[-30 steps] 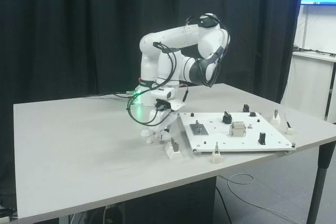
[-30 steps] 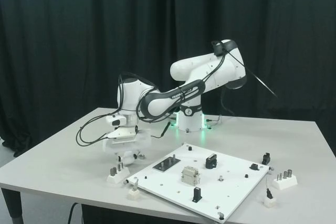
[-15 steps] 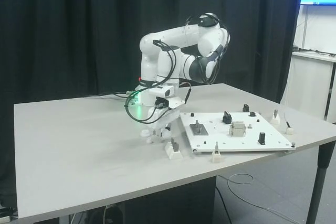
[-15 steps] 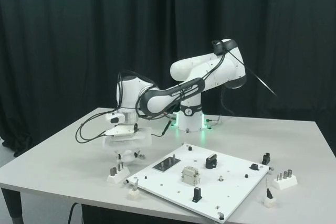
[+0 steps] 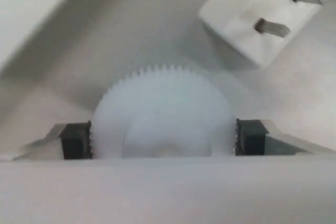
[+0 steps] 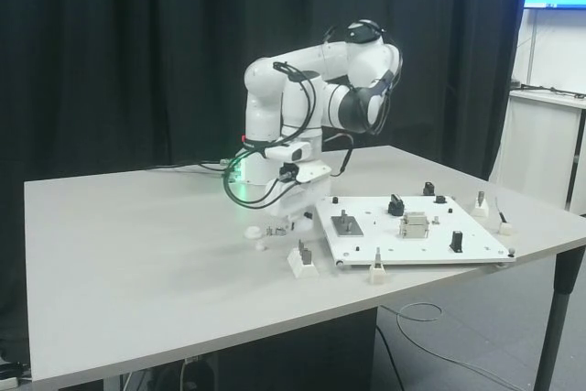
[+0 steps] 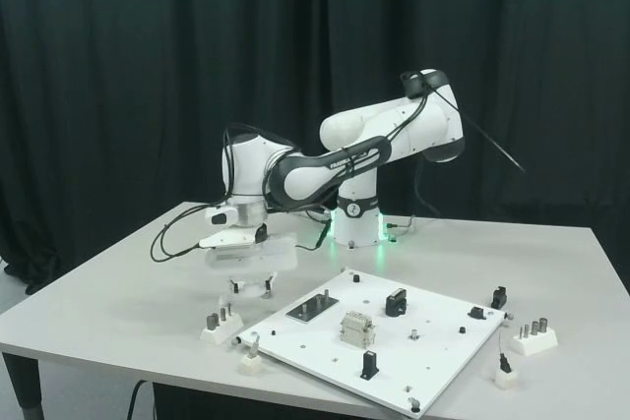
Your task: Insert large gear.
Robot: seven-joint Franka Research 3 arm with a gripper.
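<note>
1. Pinching the large gear [image 5: 163, 114] by its toothed rim, the gripper [image 5: 163, 141] holds it above the table [image 6: 137, 235], beside the white board [image 7: 433, 356].
2. Risk: the thin rim grip may let the gear tilt.
3. Consequence: a tilted bore would jam on its peg.

A: Both room views are evenly lit from above; the grey table [image 6: 137, 226] is bright against black curtains [image 7: 118, 66], with only soft shadows under the white board [image 7: 384, 341].

B: And the wrist view?

A: Soft focus up close. The large gear [image 5: 163, 114] is pale and hazy, its teeth crisp only around twelve o'clock. A green glow marks the arm's base [image 7: 354, 228].
</note>
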